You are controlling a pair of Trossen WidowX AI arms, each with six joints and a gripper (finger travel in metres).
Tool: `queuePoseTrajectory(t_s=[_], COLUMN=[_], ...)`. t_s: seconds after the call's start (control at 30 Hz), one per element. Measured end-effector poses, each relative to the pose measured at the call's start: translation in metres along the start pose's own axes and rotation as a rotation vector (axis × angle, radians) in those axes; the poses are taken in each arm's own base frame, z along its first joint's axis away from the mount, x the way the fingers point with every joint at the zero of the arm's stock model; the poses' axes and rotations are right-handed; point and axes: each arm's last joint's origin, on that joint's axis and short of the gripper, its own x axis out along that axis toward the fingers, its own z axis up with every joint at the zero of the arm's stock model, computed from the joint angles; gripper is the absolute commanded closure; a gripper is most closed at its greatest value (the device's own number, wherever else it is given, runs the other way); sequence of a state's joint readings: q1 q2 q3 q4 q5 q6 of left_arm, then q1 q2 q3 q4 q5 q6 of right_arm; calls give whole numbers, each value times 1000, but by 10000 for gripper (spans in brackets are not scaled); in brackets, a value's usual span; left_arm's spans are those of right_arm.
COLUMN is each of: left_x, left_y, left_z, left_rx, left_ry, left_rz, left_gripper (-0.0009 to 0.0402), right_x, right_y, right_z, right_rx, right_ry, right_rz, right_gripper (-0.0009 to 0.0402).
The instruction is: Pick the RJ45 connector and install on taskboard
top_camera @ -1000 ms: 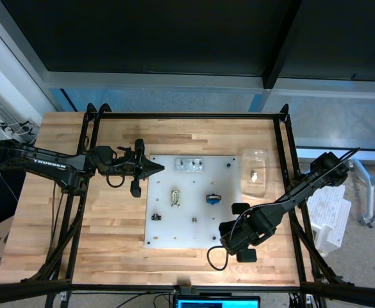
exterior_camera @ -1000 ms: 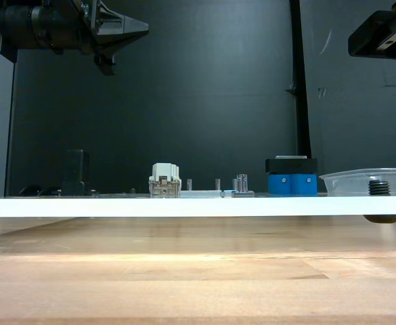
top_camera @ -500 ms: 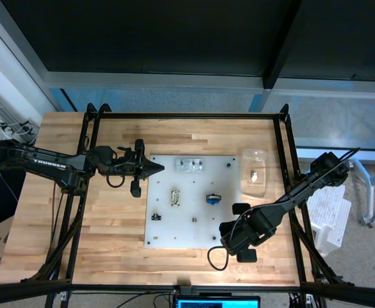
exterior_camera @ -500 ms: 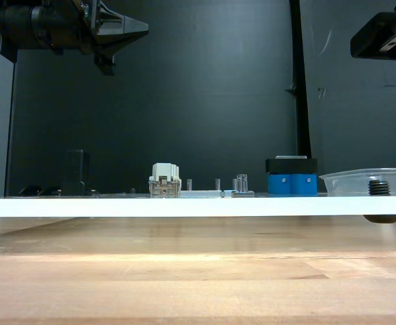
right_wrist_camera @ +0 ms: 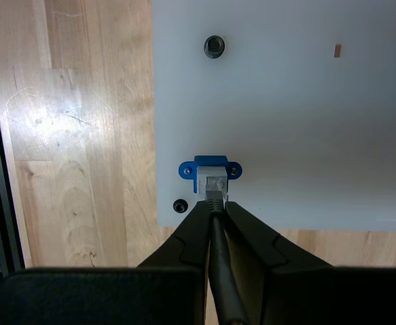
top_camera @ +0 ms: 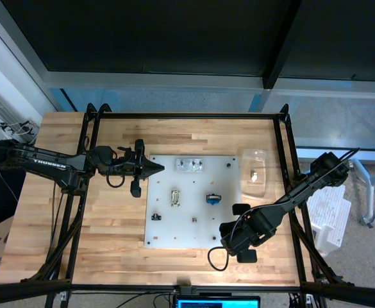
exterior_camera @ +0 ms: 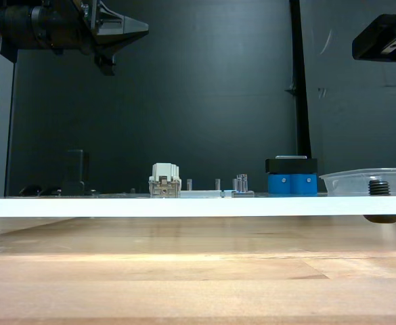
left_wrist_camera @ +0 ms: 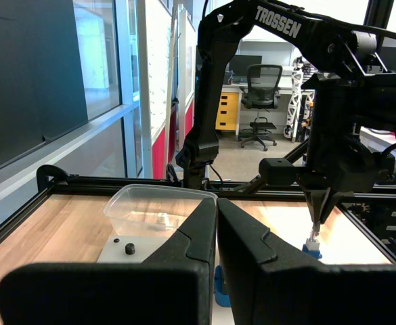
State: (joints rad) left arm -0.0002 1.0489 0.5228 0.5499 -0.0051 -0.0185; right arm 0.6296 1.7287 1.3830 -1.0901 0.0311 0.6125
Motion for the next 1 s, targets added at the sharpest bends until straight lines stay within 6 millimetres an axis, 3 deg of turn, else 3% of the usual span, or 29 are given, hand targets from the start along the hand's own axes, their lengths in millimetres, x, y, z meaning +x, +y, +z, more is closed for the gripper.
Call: queuePoseTrajectory(t_s=[1.0], left_x=[0], left_y=[0], left_z=[0], left_rx=[0], left_ry=[0], left_rz=[0], left_gripper=[393], right_x=[14], right_y=[1], right_z=[0], right_rx=[-36], right_ry=[5], right_rz=[-7], right_gripper=[393])
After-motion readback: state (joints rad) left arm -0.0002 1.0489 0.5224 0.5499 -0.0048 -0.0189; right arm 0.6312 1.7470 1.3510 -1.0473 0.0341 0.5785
